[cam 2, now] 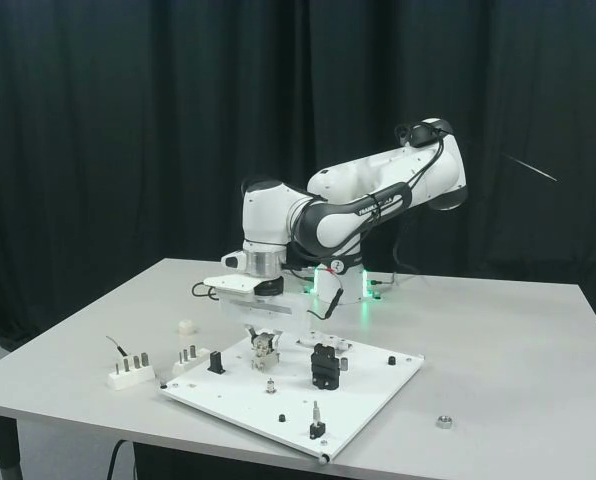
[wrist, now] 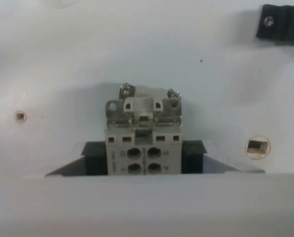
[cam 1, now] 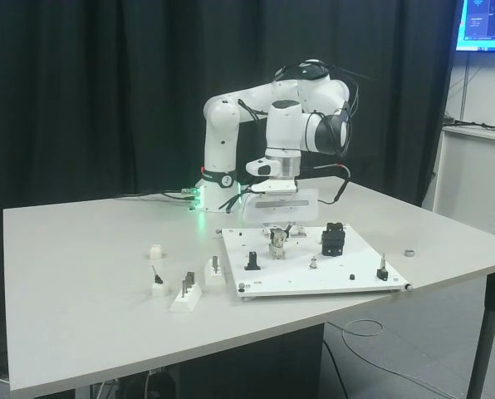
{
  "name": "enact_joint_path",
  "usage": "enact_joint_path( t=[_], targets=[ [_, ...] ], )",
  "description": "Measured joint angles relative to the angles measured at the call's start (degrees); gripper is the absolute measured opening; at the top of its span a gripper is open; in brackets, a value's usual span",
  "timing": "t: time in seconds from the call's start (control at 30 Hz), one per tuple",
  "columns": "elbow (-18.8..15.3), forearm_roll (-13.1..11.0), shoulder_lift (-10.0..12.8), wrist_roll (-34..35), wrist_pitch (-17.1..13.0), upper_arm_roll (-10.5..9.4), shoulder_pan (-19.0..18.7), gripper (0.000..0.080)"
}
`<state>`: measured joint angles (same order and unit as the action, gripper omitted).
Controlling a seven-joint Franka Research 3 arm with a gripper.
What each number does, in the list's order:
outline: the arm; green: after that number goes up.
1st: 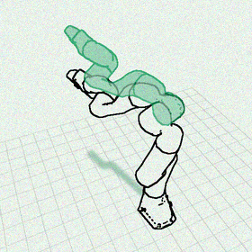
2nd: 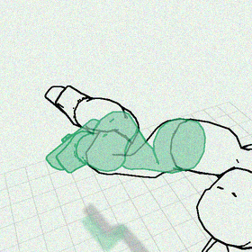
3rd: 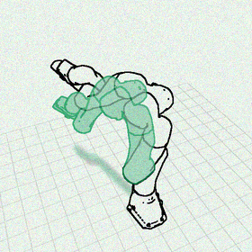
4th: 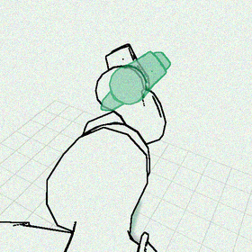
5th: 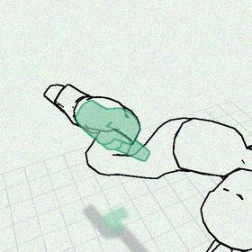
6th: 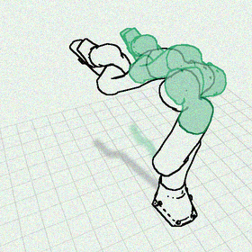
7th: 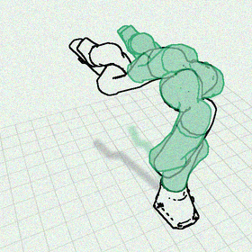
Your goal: Insert waterproof.
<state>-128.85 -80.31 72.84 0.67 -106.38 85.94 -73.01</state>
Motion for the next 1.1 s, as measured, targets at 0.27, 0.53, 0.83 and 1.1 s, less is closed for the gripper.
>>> enact_joint_path(
  t=[0.27, 0.53, 0.83, 1.1],
  targets=[
    [-0.01, 0.00, 0.00, -2.08, -0.07, -0.01, -0.01, 0.0310],
    [-0.07, -0.07, 0.00, -1.22, -0.12, -0.01, -0.01, 0.0310],
    [-0.07, -0.08, 0.00, 2.42, -0.12, -0.01, -0.05, 0.0310],
    [-0.07, -0.08, 0.00, 4.77, -0.12, 0.00, -0.10, 0.0310]
  ],
)
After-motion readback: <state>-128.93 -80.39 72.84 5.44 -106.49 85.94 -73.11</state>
